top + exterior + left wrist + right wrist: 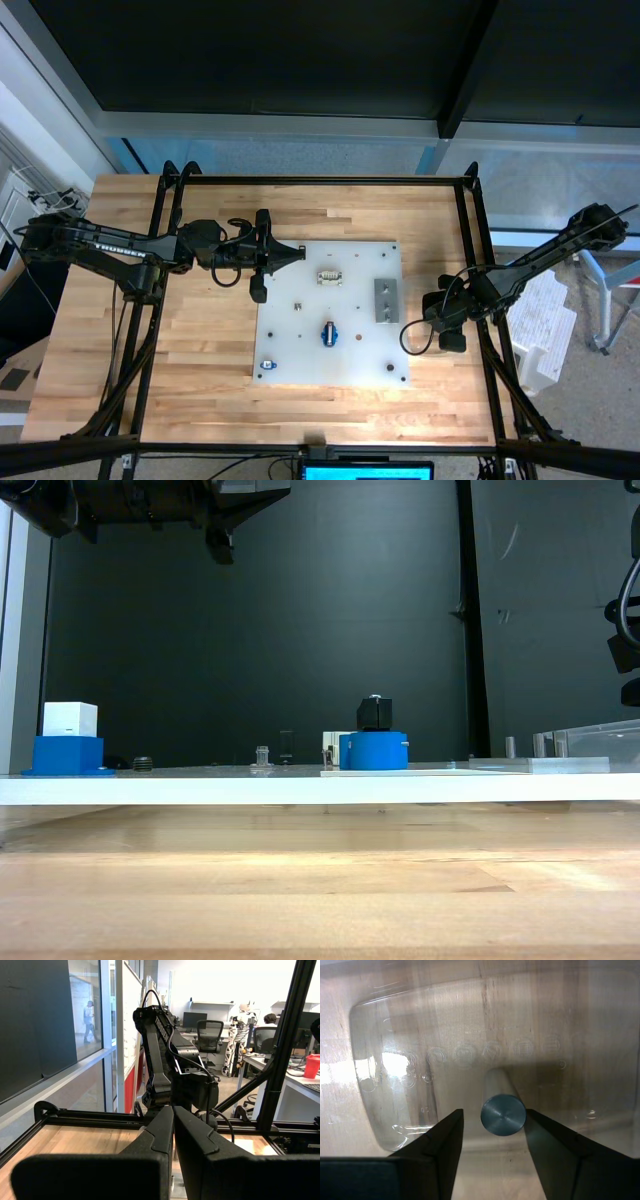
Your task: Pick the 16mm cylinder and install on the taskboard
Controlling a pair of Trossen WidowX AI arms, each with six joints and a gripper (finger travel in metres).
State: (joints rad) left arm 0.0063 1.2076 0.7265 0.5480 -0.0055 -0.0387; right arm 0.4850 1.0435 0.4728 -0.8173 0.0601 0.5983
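Observation:
The 16mm cylinder [503,1115], a round grey metal peg, stands upright in a clear plastic tray [395,1075]. My right gripper [494,1113] is open and hangs over it, one finger on each side and neither touching. From above, the right gripper [452,338] sits just past the right edge of the white taskboard [300,345]. My left gripper [298,251] is shut with nothing in it. It is held level above the board's far-left corner, and its fingers [165,1130] are pressed together.
The board carries a grey metal block [386,299], a blue fitting [329,334], a beige connector [330,277] and a small blue-and-white part [266,365]. A black frame [320,181] rings the wooden table. At table height the tray [590,742] stands to the right of the blue fitting [375,751].

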